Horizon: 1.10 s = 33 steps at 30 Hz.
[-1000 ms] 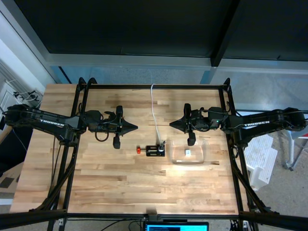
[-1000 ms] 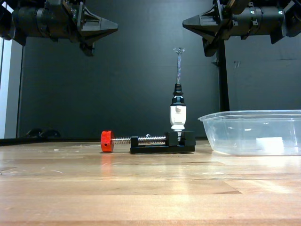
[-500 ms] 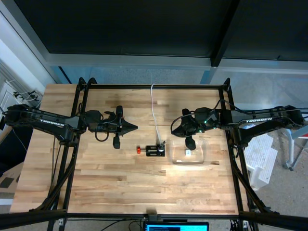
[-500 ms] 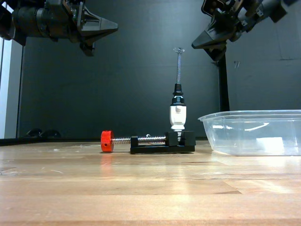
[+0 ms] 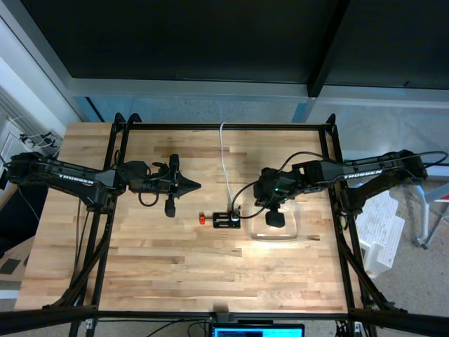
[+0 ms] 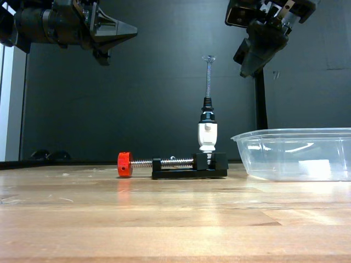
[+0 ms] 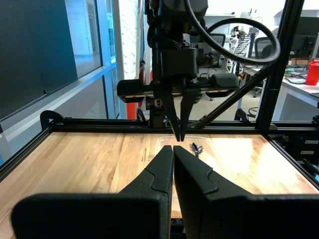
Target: Remove the power plug from the receptacle and place in the container
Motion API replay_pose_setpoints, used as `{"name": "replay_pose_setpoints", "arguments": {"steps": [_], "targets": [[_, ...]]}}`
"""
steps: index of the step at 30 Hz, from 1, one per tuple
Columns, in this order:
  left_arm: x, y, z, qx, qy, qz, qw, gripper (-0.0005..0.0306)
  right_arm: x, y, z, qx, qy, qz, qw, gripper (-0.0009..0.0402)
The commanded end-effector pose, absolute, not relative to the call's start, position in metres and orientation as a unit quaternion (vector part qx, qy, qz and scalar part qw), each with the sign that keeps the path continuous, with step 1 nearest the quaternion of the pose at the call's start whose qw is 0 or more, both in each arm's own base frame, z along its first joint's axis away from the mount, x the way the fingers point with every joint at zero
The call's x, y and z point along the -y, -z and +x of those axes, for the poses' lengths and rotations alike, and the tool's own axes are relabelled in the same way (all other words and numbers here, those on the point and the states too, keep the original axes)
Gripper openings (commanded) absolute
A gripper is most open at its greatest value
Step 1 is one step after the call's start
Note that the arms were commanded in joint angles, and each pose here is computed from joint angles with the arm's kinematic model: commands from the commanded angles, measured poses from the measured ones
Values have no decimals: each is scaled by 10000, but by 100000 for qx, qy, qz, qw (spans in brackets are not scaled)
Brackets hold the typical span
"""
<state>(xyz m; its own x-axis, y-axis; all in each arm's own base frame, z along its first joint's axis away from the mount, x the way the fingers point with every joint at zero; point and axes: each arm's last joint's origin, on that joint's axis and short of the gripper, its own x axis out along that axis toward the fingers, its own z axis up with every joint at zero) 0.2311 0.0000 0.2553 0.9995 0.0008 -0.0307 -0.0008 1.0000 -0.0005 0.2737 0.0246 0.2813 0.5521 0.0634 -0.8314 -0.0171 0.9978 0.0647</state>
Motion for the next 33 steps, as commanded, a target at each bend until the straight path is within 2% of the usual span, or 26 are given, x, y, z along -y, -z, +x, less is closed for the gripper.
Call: {"name": "replay_pose_setpoints", "arguments": {"steps": [1, 8, 14, 20, 33], "targets": [[0, -2553, 2312, -1554, -19, -9, 99988, 0, -276, -2830, 2822, -49296, -1072, 1204, 86990, 45], [0, -2553, 2312, -1554, -19, -9, 99988, 0, -356, -2834, 3023, -51881, 176, -930, 85484, 153], [0, -2553, 2312, -1554, -38, -9, 99988, 0, -405, -2733, 3198, -53851, -28, -1375, 84251, 204], [0, -2553, 2312, -1554, -19, -9, 99988, 0, -439, -2609, 3337, -55412, -10, -1594, 83228, 225], [-1, -2553, 2312, -1554, -38, -9, 99988, 0, -486, -2448, 3620, -56924, 43, -1848, 82196, 227]]}}
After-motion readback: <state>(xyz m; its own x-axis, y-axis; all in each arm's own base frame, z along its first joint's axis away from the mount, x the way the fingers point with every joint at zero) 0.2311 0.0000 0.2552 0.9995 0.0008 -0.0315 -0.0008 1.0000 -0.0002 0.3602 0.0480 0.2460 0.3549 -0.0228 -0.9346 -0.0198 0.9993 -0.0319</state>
